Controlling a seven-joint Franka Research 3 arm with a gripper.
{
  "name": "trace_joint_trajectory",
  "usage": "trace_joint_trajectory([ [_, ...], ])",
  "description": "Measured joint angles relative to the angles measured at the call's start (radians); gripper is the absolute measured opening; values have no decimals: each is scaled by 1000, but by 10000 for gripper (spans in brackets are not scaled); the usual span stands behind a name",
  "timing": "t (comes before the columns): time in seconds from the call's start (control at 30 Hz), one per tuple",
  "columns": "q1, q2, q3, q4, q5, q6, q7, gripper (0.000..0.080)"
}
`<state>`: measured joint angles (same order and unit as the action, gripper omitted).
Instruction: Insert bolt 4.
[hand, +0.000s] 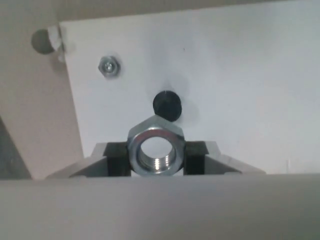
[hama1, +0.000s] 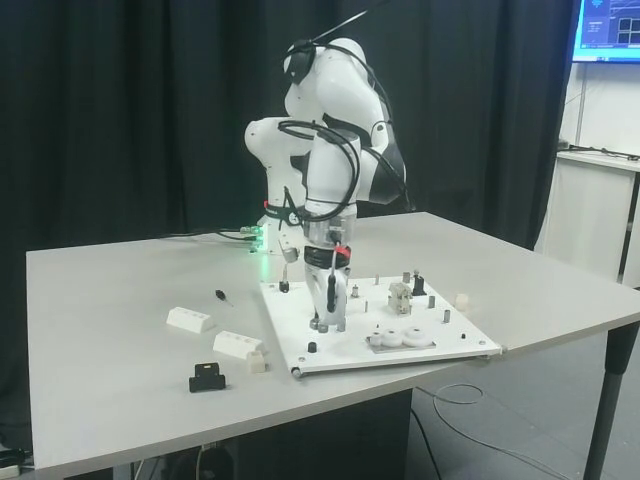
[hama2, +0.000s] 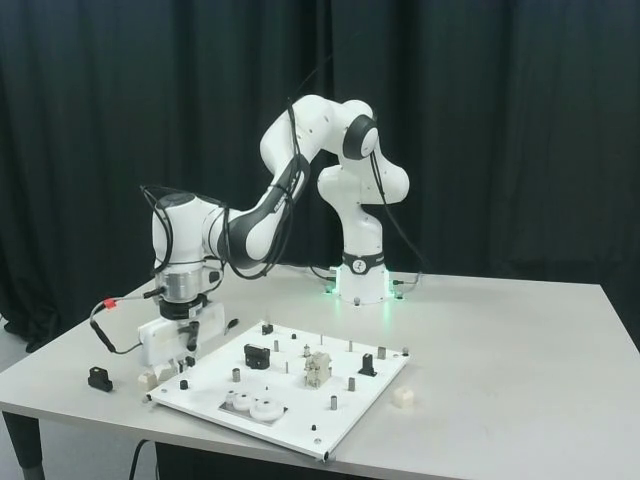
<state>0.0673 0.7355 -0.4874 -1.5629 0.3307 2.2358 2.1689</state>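
Claw clamped on a threaded hex nut — held just above the white board, beside a black peg. Not yet seated, by the look of it; lowering and release remaining. Smaller nut already fixed near the board's corner. Board resting on the grey worktop.

The hex nut is shiny threaded metal, held against the matt white board. Near it on that board sits a smaller bright metal nut. The desk looks smooth, matt grey; behind hangs black cloth curtain.
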Motion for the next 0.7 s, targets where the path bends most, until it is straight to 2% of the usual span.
trace_joint_trajectory([
  [0.47, -2, -28, -6, 0, -89, -4, -1, 226],
  [0.7, -3, -41, -6, 0, -110, -12, -7, 226],
])
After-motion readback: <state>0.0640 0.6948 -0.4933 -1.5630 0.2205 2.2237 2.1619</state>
